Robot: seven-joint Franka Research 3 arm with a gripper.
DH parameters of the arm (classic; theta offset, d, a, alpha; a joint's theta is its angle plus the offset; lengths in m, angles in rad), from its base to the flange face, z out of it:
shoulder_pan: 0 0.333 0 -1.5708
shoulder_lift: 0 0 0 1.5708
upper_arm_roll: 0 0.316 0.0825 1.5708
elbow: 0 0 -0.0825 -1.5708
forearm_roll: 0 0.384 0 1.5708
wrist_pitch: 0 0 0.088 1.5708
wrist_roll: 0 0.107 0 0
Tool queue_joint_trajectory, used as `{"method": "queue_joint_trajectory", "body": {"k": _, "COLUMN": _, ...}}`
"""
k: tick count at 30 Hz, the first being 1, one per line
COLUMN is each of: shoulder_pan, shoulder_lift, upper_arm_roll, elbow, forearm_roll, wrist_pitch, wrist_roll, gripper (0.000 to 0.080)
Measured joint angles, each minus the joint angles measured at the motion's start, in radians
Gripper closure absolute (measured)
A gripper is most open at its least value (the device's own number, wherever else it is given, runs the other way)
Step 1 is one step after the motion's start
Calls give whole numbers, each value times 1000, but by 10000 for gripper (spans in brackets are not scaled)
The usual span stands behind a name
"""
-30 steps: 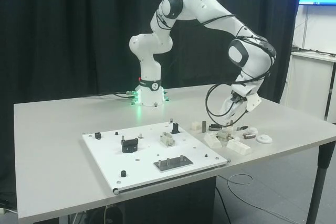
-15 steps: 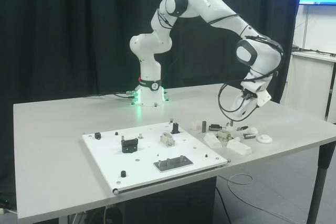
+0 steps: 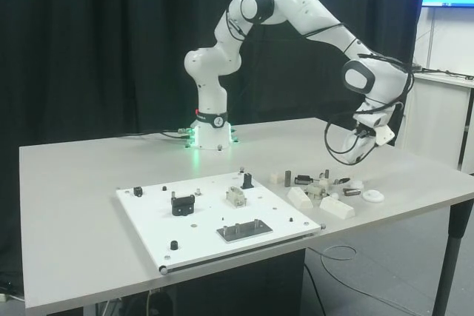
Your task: Place bolt 4.
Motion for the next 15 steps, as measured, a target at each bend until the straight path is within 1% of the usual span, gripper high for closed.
{"method": "queue_joint_trajectory", "body": {"k": 8, "shoulder_pan": 45, "shoulder_lift": 0, "upper_arm_roll": -1, "elbow": -19, "forearm_roll": -4, "wrist_pitch": 65, "wrist_roll": 71, "gripper": 578}}
{"method": "queue_joint_trajectory", "body": {"k": 15, "shoulder_pan": 67, "shoulder_lift": 0, "upper_arm_roll": -4, "elbow": -39, "forearm_roll": -6, "wrist_pitch": 131, "wrist_roll": 108, "gripper": 578}}
